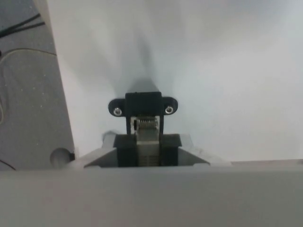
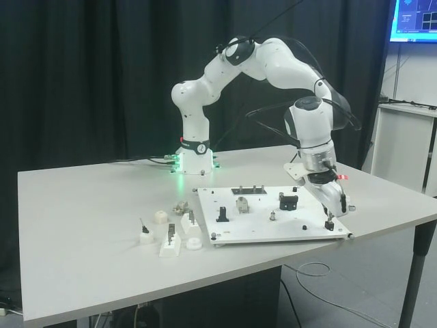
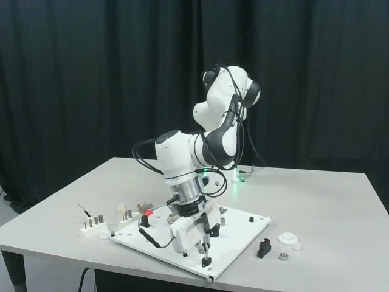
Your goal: Insert Ethernet.
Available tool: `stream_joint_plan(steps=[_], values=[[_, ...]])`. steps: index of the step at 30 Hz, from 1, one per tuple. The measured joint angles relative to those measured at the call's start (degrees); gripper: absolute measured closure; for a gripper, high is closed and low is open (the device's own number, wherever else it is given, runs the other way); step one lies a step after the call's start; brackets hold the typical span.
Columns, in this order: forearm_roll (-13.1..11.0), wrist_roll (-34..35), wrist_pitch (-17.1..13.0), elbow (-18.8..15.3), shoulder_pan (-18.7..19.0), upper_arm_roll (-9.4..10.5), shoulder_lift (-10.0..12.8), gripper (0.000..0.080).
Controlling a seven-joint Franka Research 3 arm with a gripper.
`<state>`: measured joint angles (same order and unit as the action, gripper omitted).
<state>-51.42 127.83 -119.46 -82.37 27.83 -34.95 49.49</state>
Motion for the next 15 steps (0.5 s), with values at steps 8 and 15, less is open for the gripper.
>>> stream_joint_plan(steps=[8, 15], values=[[-0.2, 0.0, 0.0, 0.0, 0.2, 0.00, 0.0, 0.0706], [-0.8, 0.2, 0.6, 0.2, 0.2, -0.23, 0.0, 0.0706]])
